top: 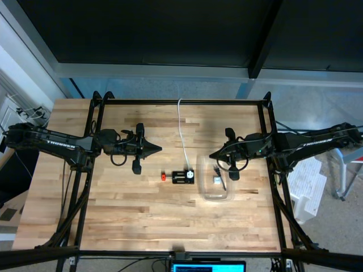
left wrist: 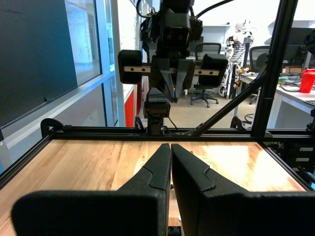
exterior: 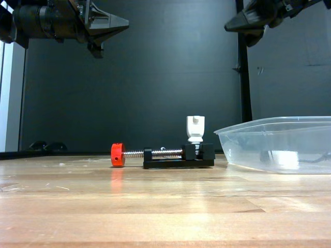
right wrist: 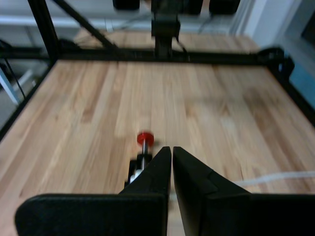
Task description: Remove the power plug from the receptacle and place in the container
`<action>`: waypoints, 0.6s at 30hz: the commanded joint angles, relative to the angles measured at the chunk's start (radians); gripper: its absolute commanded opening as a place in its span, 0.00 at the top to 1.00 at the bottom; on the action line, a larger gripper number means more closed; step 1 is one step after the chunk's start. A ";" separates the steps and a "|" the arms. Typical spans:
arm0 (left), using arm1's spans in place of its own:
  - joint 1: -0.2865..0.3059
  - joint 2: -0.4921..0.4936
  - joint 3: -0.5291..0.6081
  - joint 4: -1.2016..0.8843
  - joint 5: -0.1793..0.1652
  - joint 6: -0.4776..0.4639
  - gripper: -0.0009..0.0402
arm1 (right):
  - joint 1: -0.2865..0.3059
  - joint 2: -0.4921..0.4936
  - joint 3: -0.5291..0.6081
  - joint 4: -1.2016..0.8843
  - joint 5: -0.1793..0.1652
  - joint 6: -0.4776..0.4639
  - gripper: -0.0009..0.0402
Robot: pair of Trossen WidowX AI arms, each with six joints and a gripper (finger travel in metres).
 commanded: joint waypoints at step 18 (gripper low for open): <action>0.000 0.000 0.000 0.000 0.000 0.000 0.98 | -0.132 0.002 -0.193 0.604 -0.118 -0.026 0.98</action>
